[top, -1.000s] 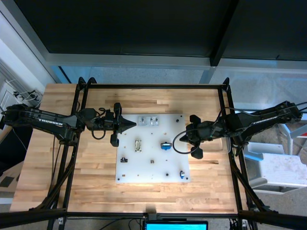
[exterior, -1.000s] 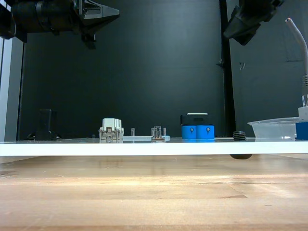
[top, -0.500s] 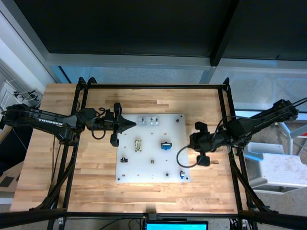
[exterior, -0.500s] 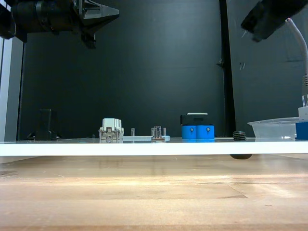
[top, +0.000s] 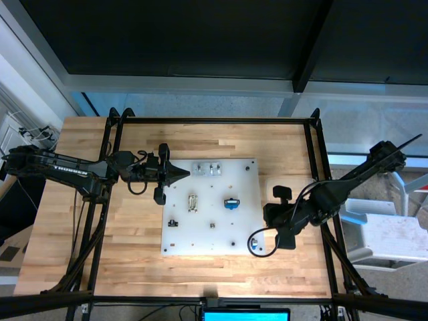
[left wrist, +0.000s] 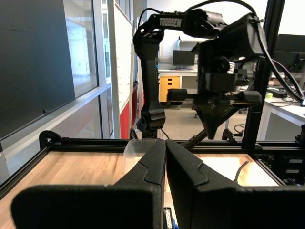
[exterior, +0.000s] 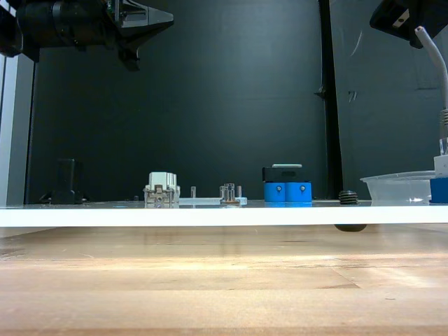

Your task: Remove the rj45 connector and place it in the container

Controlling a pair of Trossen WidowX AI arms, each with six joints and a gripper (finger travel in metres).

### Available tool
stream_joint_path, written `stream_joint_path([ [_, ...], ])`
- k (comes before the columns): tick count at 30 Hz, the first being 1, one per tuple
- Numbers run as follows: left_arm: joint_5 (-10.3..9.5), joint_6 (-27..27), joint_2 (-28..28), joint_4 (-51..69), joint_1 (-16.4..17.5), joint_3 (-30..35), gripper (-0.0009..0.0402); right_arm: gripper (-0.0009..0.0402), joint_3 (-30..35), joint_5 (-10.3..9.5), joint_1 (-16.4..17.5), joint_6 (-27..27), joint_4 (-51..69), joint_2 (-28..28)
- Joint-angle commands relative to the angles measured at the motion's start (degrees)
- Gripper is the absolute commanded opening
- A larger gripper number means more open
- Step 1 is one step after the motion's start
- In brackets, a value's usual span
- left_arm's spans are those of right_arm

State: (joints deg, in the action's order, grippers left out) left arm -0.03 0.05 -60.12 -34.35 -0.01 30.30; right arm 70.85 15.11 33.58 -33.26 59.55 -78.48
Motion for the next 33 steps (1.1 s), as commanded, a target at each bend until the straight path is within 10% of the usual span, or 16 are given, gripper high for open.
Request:
stream_joint_path([
  [1,0.0,0.0,0.0,0.0,0.0,0.0,0.0,0.0001,0.5,-0.35,1.5,-1.1,0.0,-1.9],
  [7,0.0,0.0,0.0,0.0,0.0,0.0,0.0,0.0038,0.7,-3.13,3.6,-3.1,-0.1,-4.4],
  [19,0.0,0.0,0.0,0.0,0.0,0.0,0.0,0.0168,-1.1,-0.59,4.7,-7.1,-3.0,-6.8],
  [33,0.0,0.0,0.0,0.0,0.0,0.0,0.0,0.019,-7.4,1.84,5.0,-7.8,-12.4,-6.8],
])
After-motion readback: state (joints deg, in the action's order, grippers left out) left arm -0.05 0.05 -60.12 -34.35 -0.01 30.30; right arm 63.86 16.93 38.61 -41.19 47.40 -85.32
